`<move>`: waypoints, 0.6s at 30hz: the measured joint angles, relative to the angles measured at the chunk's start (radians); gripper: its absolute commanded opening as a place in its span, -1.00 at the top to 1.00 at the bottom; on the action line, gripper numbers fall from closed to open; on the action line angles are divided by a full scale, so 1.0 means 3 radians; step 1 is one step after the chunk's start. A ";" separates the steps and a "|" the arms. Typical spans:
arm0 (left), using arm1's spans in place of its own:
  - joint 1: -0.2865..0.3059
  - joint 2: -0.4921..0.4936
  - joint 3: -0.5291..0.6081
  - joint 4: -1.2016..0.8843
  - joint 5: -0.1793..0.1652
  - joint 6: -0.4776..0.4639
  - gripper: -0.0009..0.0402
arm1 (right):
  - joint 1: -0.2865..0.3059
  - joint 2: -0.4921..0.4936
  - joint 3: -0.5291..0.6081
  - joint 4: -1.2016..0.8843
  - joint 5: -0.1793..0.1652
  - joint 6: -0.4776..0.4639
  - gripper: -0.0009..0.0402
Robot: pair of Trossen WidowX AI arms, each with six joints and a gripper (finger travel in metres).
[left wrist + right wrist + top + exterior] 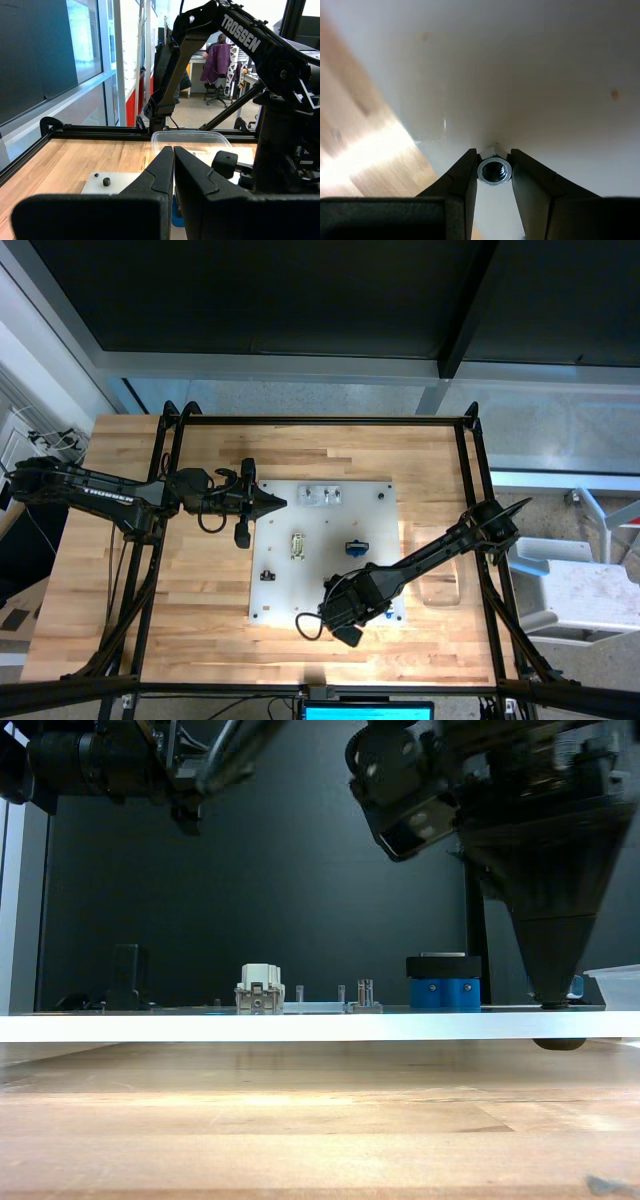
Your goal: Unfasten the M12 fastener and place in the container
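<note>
Wooden table, white board (300, 580). Right gripper (493, 154) at board's near right edge, fingers clamped on silver M12 nut (494, 171); on its stud or free: cannot tell. Clear container (447, 590) beside board, nut not yet inside. Left gripper (278, 503) hovers far-left, fingers together.

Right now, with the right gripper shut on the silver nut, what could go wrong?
1. The right gripper holds the nut only at its fingertips, near the white board; it may slip when turned.
2. I cannot tell whether the nut is off its stud; lifting too early might tear it loose.
3. The container lies beside the board, so a dropped nut may land on the table.
The left gripper, shut, is parked over the board's far left.
</note>
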 measured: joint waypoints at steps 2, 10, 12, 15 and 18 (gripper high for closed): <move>0.0000 0.0000 0.0001 0.0001 0.0000 -0.0001 0.96 | 0.0000 0.0000 0.0000 0.0001 0.0001 -0.0412 0.83; 0.0000 -0.0001 0.0000 0.0000 0.0000 -0.0001 0.96 | 0.0000 -0.0001 0.0000 0.0001 0.0000 -0.1741 0.82; 0.0000 -0.0001 0.0000 0.0000 0.0000 0.0000 0.96 | 0.0000 -0.0003 0.0001 0.0001 -0.0001 -0.1868 0.82; 0.0000 -0.0001 0.0000 0.0000 0.0000 0.0000 0.96 | 0.0001 -0.0003 0.0010 0.0001 -0.0001 -0.2094 0.82; 0.0000 -0.0001 0.0001 0.0000 0.0000 0.0000 0.96 | 0.0001 -0.0003 0.0010 0.0011 0.0000 -0.2372 0.82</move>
